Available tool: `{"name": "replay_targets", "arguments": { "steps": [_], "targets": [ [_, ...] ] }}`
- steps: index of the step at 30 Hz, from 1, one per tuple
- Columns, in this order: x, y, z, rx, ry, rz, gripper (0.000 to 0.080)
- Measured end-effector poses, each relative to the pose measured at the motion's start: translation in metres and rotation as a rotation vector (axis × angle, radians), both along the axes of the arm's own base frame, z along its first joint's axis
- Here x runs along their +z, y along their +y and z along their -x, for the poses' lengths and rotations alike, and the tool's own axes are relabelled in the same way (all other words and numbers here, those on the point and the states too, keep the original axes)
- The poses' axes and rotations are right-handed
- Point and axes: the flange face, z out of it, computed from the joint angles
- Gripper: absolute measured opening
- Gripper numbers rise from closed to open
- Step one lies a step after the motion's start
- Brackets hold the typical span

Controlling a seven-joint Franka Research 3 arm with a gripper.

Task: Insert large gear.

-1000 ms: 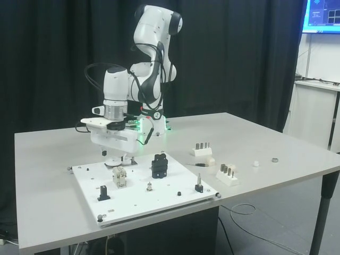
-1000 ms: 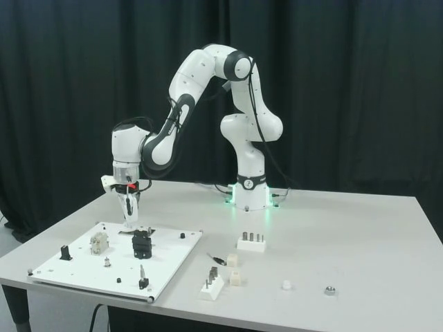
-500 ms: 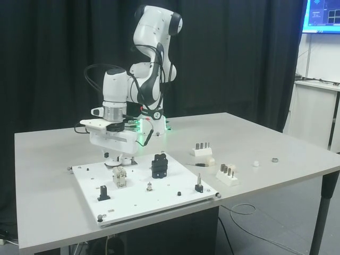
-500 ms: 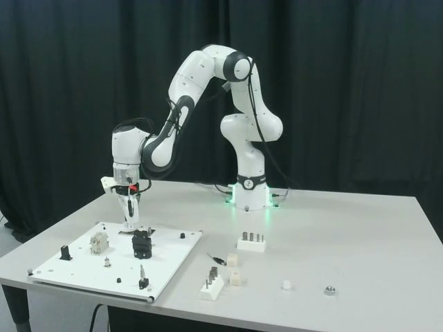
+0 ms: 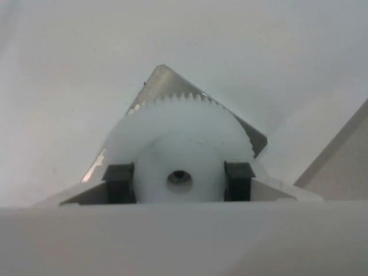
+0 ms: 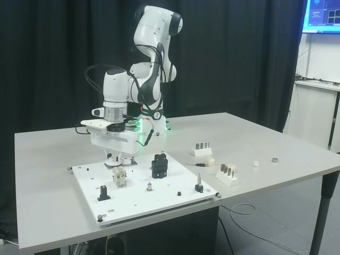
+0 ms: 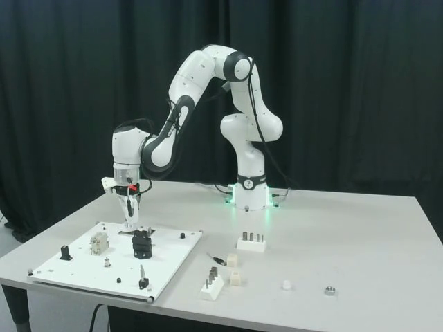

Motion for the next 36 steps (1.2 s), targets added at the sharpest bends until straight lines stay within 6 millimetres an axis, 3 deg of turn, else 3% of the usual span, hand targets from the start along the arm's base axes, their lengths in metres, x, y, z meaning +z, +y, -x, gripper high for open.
{"name": "replay_targets", "arguments": {
  "steps": [19,36],
  "targets": [
    [-0.0007,-0.0019,0.0029,-0.134,-0.025,-0.018,0.0332],
    [-0.0021,-0.0011,0.0016,-0.028,-0.011,-0.010,0.0332]
  ]
}}
